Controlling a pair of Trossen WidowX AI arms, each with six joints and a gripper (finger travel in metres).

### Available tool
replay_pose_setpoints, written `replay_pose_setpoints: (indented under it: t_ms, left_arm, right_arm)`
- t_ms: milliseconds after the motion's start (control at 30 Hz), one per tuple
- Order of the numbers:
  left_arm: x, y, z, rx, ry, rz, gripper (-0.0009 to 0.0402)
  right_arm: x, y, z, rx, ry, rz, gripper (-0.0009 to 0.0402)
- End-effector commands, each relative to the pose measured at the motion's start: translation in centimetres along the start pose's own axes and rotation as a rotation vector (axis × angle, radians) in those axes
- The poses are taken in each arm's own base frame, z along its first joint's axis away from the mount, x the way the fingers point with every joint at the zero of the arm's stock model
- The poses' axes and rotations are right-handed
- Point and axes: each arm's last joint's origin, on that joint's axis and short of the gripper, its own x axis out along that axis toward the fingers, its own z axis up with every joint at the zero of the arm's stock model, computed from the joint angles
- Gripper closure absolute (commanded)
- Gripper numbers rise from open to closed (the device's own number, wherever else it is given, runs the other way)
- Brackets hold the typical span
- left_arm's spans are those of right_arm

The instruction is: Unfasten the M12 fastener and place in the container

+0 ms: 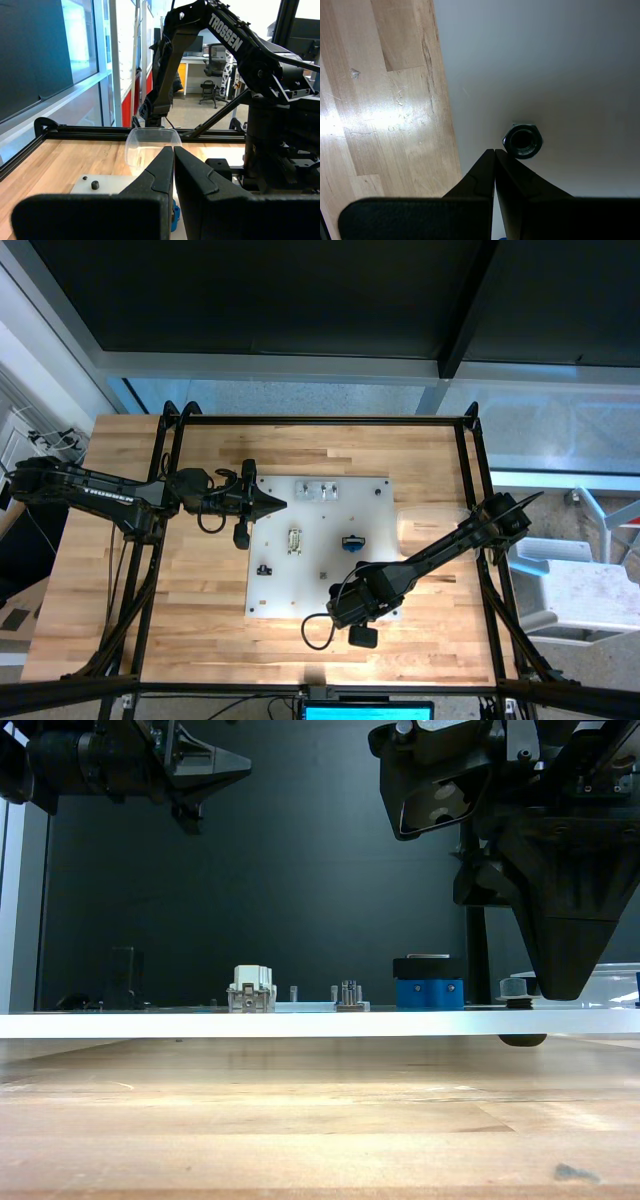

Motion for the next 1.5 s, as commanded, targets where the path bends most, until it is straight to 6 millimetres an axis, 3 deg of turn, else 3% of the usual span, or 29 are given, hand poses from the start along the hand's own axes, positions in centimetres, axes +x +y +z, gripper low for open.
replay_pose_setpoints:
  t_ms: [33, 133, 300, 700, 967, 1100, 1200, 1500]
  left_arm:
    - [0.0, 0.0, 0.0, 0.000, 0.000, 0.000, 0.0393]
    - [0.0, 0.0, 0.0, 0.000, 0.000, 0.000, 0.0393]
    - [0.0, 0.0, 0.0, 0.000, 0.000, 0.000, 0.0393]
    - [0.0, 0.0, 0.0, 0.000, 0.000, 0.000, 0.0393]
    - [0.0, 0.0, 0.0, 0.000, 0.001, 0.000, 0.0393]
    - [0.0, 0.0, 0.0, 0.000, 0.000, 0.000, 0.0393]
    - [0.0, 0.0, 0.0, 0.000, 0.000, 0.000, 0.0393]
    - [0.0, 0.0, 0.0, 0.000, 0.000, 0.000, 0.0393]
  right_arm:
    - [-0.1, 0.0, 0.0, 0.001, -0.004, -0.006, 0.0393]
    - [-0.1, -0.1, 0.0, -0.010, -0.001, -0.020, 0.0393]
    - [-1.0, -1.2, -0.5, 0.063, -0.069, -0.226, 0.0393]
    - [-2.4, -0.8, -0.7, 0.106, -0.015, -0.113, 0.0393]
    - [-4.2, -0.2, 0.0, 0.220, -0.027, -0.080, 0.0393]
    - [-5.2, 0.0, 0.4, 0.371, -0.042, -0.069, 0.0390]
    - [-5.3, 0.2, 0.8, 0.406, -0.022, -0.096, 0.0364]
    - [-4.4, 0.9, 2.4, 0.574, -0.007, -0.131, 0.0227]
